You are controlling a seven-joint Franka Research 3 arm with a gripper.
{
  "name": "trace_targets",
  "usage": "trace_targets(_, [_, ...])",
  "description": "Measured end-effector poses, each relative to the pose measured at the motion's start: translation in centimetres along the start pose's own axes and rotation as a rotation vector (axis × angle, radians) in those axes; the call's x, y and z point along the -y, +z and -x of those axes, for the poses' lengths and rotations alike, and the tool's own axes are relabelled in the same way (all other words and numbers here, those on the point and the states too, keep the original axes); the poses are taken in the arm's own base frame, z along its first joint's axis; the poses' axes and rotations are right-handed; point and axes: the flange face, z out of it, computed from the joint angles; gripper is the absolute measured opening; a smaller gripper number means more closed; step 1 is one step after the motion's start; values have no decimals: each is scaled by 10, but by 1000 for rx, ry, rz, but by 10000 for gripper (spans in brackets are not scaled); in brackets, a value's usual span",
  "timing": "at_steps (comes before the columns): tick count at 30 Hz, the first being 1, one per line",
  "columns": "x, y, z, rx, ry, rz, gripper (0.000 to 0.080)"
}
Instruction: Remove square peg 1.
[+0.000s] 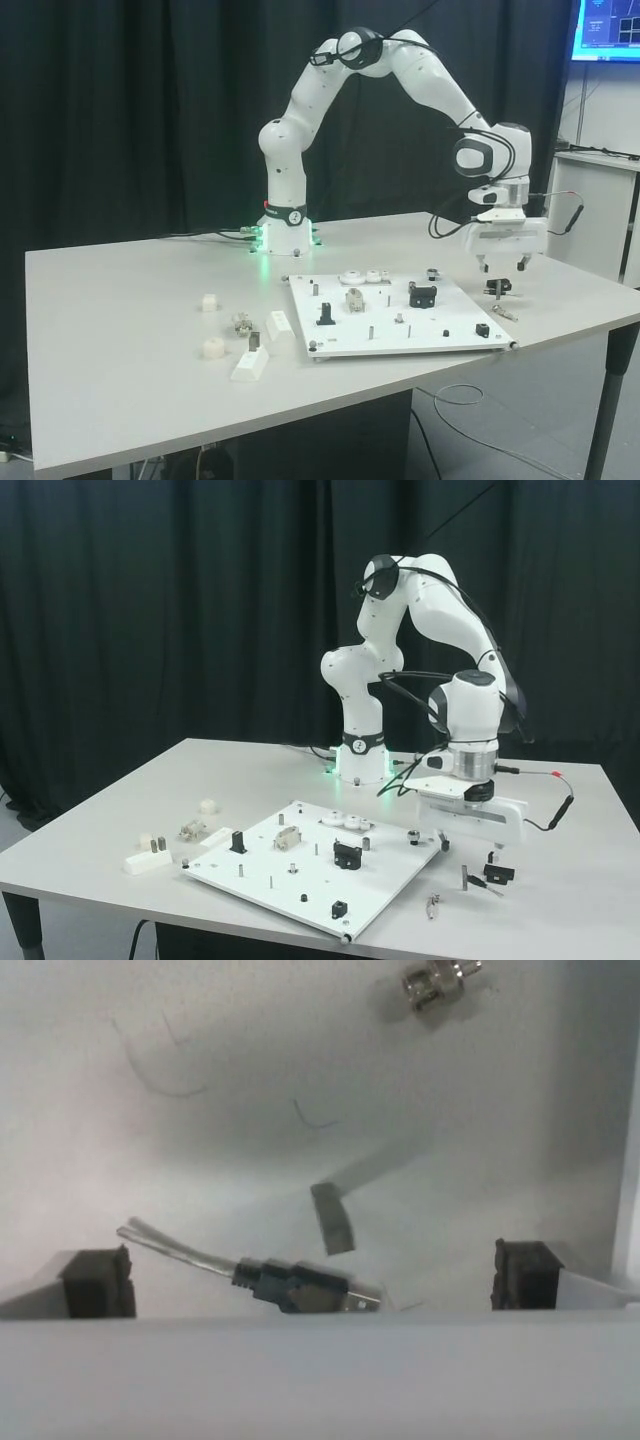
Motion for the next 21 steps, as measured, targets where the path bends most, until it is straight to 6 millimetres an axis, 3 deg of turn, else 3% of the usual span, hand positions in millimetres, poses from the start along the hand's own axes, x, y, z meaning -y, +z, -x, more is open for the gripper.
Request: trace_targets(21, [0,-5,-7,-16,-5,9,800])
